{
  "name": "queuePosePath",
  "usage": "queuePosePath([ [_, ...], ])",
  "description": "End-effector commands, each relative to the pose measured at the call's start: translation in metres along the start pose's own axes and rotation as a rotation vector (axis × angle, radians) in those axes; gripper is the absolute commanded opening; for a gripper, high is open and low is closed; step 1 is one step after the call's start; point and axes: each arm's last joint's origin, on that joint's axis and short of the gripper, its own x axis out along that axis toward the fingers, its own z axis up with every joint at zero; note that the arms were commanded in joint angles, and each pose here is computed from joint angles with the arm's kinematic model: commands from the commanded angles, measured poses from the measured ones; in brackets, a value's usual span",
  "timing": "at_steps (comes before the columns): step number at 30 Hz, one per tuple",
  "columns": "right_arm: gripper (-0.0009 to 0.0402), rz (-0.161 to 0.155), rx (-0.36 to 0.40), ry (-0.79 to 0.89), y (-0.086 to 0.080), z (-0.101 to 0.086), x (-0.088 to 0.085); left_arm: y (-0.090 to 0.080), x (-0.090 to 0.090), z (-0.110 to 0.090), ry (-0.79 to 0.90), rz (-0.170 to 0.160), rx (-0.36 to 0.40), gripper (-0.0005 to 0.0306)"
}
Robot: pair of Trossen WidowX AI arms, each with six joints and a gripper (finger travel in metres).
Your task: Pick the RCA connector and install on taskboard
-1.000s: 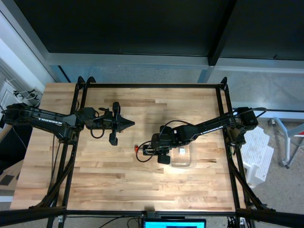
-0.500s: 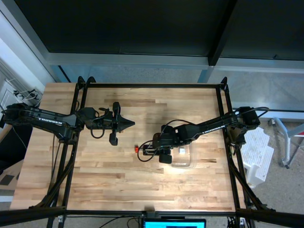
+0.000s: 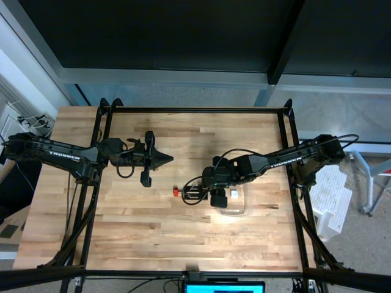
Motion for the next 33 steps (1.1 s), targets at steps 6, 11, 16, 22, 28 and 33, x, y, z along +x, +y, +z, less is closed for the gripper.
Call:
queuePosePath([
  [6,0.0156,0.001,0.001,-0.003,0.0,0.0,-0.001,0.0,0.0,0.0,0.0,0.0,0.0,0.0],
  [11,0.014,0.008,-0.001,0.0,0.0,0.0,-0.002,0.0,0.0,0.0,0.0,0.0,0.0,0.0],
  [16,0.0115,0.013,-0.031,-0.029,-0.002,0.0,-0.015,0.0,0.0,0.0,0.0,0.0,0.0,0.0],
  [22,0.0079,0.031,-0.041,-0.135,-0.007,-0.008,-0.034,0.0,0.0,0.0,0.0,0.0,0.0,0.0],
  [28,0.0016,0.05,-0.028,-0.315,-0.016,-0.022,-0.049,0.0,0.0,0.0,0.0,0.0,0.0,0.0],
  [33,0.0004,0.048,-0.013,-0.442,-0.025,-0.028,-0.063,0.0,0.0,0.0,0.0,0.0,0.0,0.0],
])
